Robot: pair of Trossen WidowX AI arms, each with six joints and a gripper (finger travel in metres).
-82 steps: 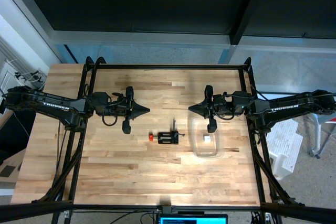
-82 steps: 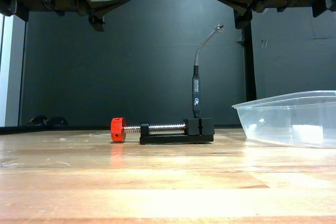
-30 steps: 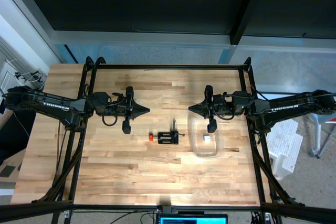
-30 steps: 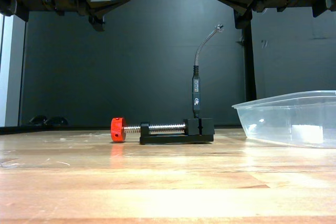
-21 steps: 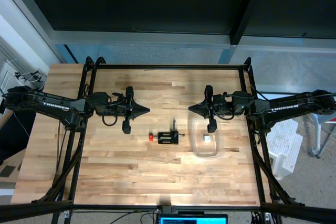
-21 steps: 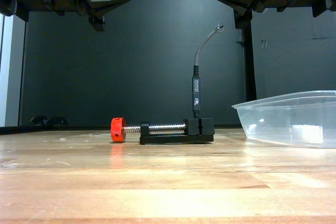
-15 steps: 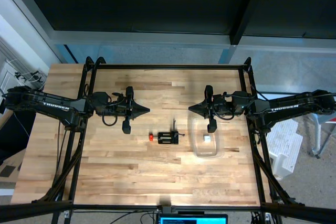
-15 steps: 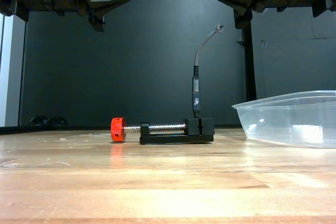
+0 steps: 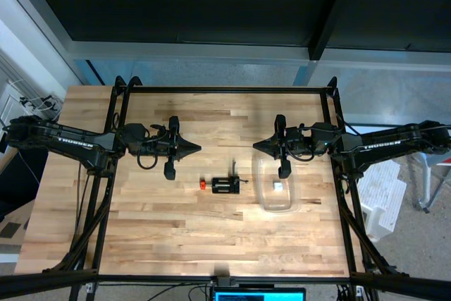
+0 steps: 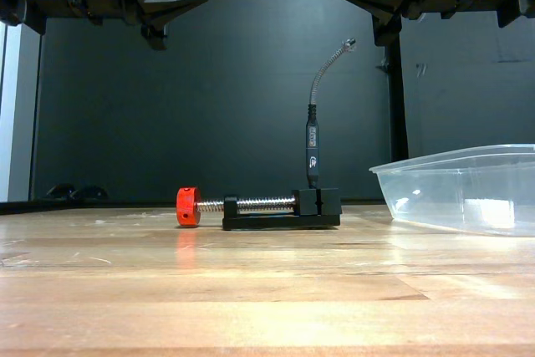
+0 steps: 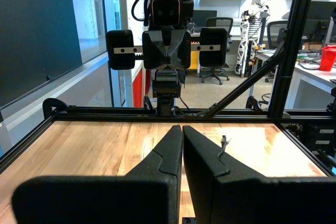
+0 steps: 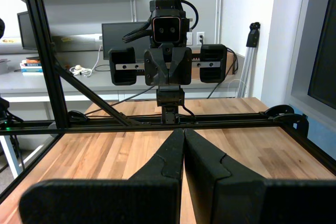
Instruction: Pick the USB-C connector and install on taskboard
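From the high view you're looking at both arms hanging up off the wood. The left gripper [image 9: 196,149] is pointing inward and the right gripper [image 9: 258,146] is facing it, up near the far end of the clear tray [image 9: 262,192]. The taskboard [image 9: 225,185] is sitting on the table [image 9: 176,230] between them, just beside the tray. The low view is showing the USB-C connector [image 10: 312,144] standing upright out of the taskboard, at the end away from the orange knob [image 10: 188,206], with a braided lead [image 10: 328,63] curving up off it. I'd say it's looking plugged in already, though I can't tell how deep. The left wrist view is showing its fingers [image 11: 169,150] pressed together on nothing, and the right wrist view is showing the same. If you're grabbing that connector, I'm guessing it's light, stiff in the dark body and springy in the lead, so you're wanting the body's flat sides, low down.
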